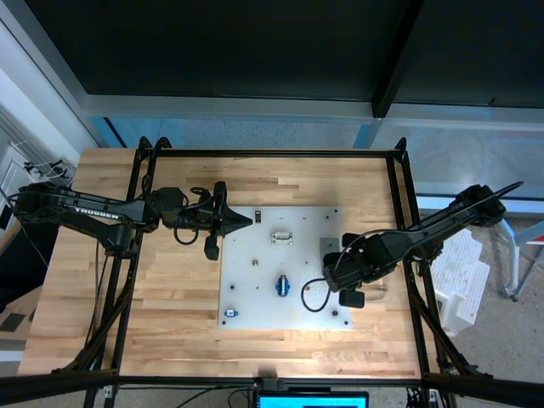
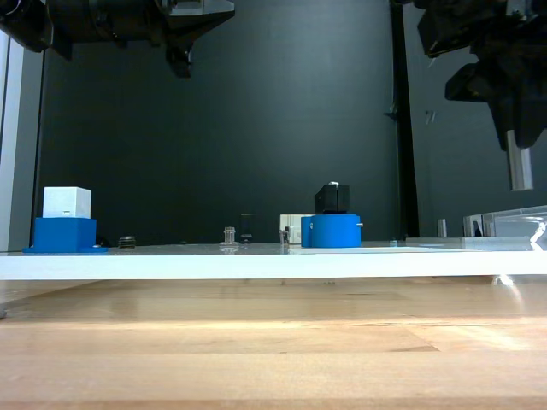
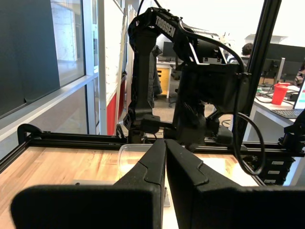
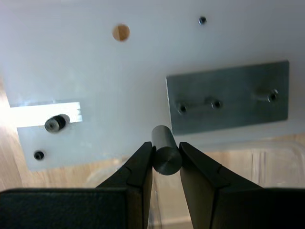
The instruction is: Pick the 16mm cylinder and install on the taskboard
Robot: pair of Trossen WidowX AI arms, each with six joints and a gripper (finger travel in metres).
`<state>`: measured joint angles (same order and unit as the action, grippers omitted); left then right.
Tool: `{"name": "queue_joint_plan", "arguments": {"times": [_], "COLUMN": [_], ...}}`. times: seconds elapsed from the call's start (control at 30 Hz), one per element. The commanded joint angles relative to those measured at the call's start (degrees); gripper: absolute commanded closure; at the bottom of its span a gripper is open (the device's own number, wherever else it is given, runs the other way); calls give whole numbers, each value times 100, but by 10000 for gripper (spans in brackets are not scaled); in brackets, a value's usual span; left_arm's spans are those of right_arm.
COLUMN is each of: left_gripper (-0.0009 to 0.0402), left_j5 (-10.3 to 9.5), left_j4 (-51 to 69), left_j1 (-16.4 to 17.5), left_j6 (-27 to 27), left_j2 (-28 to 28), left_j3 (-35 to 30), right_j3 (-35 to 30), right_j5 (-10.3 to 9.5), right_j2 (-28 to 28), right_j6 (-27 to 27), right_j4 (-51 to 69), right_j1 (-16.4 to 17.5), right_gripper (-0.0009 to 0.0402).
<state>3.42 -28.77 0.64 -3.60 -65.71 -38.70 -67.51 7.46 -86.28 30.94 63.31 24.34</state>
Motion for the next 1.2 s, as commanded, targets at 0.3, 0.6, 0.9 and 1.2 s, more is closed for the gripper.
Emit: {"name": "queue_joint_plan", "arguments": {"times": [0.3,0.6,0.9,1.2], "left_gripper": [393,393,393,393], "left_j5": [2,2,2,2], "left_j4": [0,0,0,0], "left_j1": [2,4,2,2], "left_j6": [2,2,2,2], "left_j2": [0,0,0,-2], "left_j3": [-2,-2,-2,-2], "right_j3": [-411,-826,-979,-977], "right_j5": [4,52,50,52], "right_j2": [-632,-1102,-1390,-1552], "right_j6": [-42,-59,-55,-35], "right_j4": [-363,-413,-605,-850], "right_j1": [-114,-205,-236,-247], "right_gripper": [386,386,386,386]}}
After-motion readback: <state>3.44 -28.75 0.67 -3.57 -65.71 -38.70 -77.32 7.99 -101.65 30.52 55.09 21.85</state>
